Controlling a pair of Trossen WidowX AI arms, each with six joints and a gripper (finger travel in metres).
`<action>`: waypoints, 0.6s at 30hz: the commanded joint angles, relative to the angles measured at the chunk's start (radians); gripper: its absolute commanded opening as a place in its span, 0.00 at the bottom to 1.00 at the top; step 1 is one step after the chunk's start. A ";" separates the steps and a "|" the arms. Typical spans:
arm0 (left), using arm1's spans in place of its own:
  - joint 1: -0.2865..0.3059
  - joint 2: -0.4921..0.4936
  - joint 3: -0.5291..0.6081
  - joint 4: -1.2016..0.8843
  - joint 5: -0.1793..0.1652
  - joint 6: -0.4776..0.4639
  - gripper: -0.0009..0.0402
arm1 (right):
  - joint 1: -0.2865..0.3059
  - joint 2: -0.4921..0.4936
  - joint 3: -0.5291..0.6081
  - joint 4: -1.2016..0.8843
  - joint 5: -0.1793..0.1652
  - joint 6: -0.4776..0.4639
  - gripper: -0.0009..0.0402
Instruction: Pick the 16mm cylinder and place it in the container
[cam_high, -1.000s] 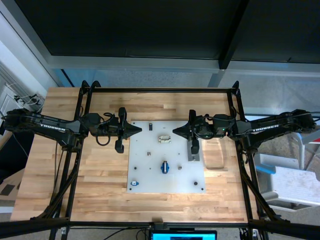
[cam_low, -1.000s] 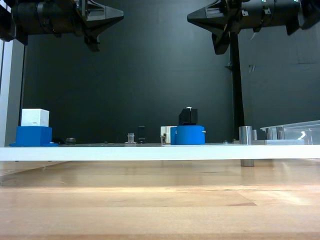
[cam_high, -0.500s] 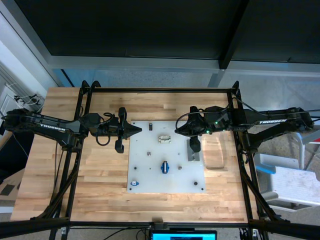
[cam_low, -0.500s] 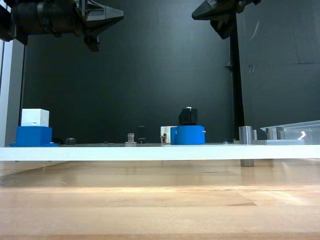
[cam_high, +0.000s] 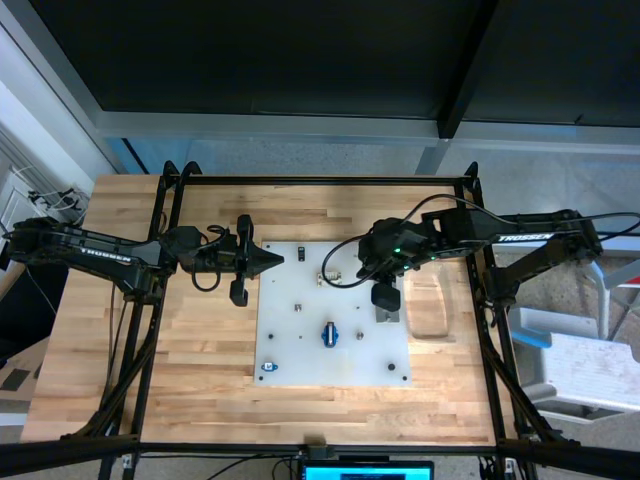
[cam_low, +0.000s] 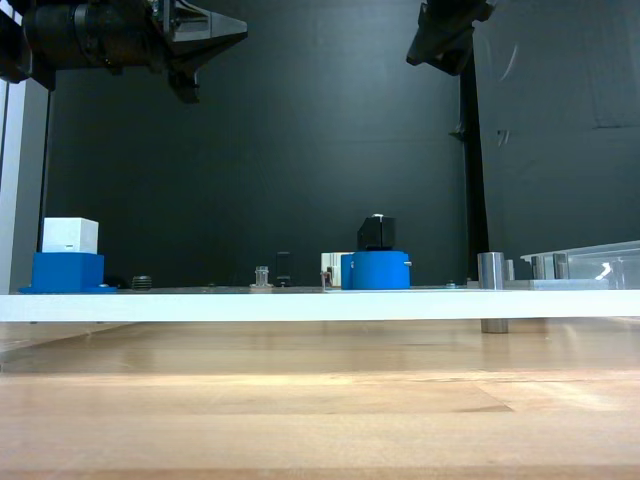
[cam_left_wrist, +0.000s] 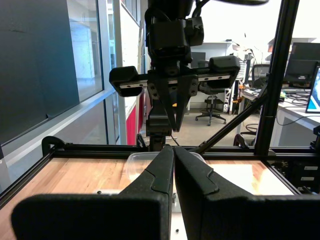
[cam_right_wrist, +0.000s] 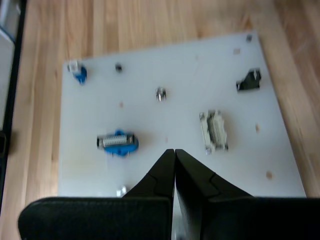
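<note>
Steel peg (cam_high: 360, 337) — dense, slick; I'd pinch its round sides. My right fingers (cam_right_wrist: 167, 162) hang pressed together above the board (cam_high: 300, 350), left fingers (cam_left_wrist: 165, 160) likewise — at its far-left corner.

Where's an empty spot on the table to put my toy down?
The wood table near the front edge, before the white board, is bare. Crowded: mid-board around the blue-and-black part and 16mm cylinder, and the container side. Left gripper hovers by the board's left edge; right gripper above its far half.

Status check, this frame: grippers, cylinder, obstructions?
Left gripper shut, parked high. Right gripper shut, above the board. 16mm cylinder on board, untouched, blue part beside.
</note>
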 joint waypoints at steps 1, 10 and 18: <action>0.000 0.000 0.000 0.000 0.000 0.000 0.02 | 0.004 0.057 0.077 -0.119 0.002 -0.006 0.02; 0.000 0.000 0.000 0.000 0.000 0.000 0.02 | 0.027 0.168 0.177 -0.288 0.001 -0.044 0.02; 0.000 0.000 0.000 0.000 0.000 0.000 0.02 | 0.060 0.202 0.177 -0.336 0.002 -0.064 0.02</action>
